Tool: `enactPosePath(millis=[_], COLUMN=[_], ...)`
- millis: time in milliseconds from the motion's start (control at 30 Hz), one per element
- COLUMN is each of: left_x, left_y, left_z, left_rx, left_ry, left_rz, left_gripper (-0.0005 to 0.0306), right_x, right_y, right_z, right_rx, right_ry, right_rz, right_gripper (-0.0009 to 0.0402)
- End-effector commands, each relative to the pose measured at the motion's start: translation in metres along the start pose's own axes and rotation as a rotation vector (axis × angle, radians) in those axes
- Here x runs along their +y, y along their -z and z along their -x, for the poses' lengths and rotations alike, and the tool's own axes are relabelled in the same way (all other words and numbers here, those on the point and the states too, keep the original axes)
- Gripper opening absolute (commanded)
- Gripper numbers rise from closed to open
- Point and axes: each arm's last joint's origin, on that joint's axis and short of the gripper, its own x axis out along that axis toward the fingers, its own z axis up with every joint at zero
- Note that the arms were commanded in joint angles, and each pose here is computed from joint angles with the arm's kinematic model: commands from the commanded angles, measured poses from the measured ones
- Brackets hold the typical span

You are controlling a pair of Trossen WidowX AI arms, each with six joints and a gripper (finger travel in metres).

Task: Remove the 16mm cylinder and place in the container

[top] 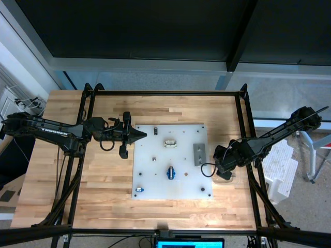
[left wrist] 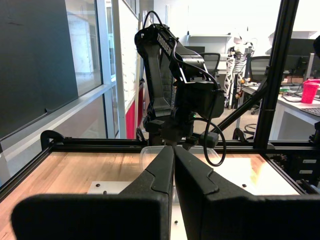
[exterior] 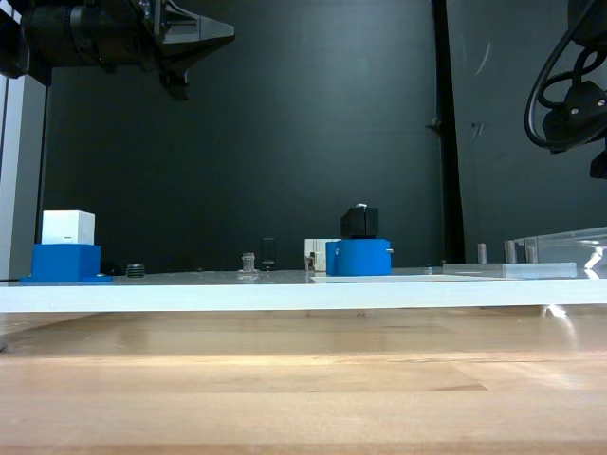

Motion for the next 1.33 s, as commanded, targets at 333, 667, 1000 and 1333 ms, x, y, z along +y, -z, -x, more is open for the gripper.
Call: enactPosePath(millis=[333,667,1000,1333], left_x=[0.000,0.000,0.000,0.000], left_y=[0.000,0.000,0.000,0.000], left_z=[0.000,0.000,0.000,0.000], left_rx=[-0.001,-0.001,-0.001,-0.001], left_ry=[0.000,0.000,0.000,0.000], left_rz=[0.000,0.000,0.000,0.000], left_gripper=[0.0000,0.0000,0.0000,0.0000], right_x=[0.002,0.003,-0.004,-0.004], right_y=[-0.002,-0.008,-0.010,-0.011], right_z=[0.004,0.028,0.061,0.068], right_rx=[-0.010,-0.008,0.007,0.005], right_ry=[-0.013,-0.011,0.008,0.006], right_rz=[-0.003,0.002,0.005,0.006], right_gripper=[0.0205,0.0216,0.0216,0.0216])
